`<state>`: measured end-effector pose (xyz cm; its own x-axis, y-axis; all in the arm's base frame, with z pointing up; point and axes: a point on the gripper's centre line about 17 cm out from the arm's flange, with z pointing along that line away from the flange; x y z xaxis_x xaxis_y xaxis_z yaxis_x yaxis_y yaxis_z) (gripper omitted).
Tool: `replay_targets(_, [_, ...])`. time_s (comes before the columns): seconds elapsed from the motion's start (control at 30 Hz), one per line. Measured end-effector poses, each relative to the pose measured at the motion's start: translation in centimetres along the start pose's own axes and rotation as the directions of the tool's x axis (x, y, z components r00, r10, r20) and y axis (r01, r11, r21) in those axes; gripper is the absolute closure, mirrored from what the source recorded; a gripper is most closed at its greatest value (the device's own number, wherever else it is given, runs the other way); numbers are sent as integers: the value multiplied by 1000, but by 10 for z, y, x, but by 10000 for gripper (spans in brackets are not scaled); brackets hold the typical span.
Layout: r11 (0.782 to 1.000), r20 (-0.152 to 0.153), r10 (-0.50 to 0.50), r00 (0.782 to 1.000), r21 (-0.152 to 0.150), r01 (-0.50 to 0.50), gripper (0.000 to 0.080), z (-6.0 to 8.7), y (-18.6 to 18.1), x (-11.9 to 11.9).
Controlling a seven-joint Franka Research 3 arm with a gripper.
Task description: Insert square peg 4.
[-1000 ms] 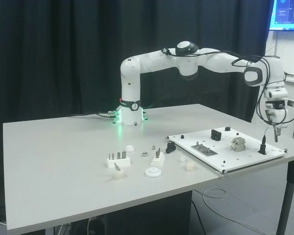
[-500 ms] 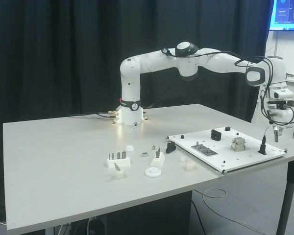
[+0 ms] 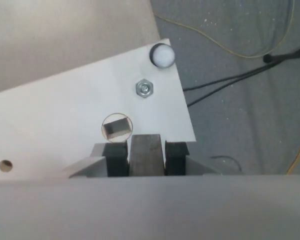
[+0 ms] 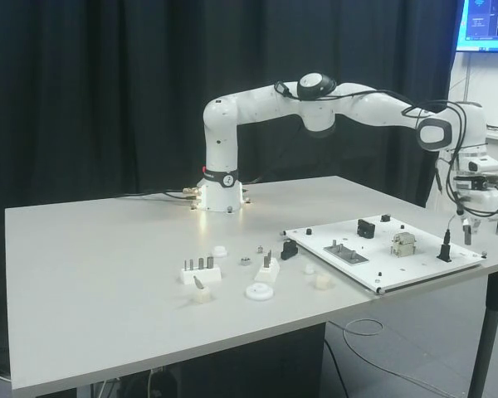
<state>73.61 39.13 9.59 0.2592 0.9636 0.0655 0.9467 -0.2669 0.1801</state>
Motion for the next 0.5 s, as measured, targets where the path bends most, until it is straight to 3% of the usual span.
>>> replay_targets(0.23, [999,18,-52,998,-6,52,647,8,-3,-1])
replay_targets(0.5, [993,26,-116,993,8,116,647,17,-8,-1])
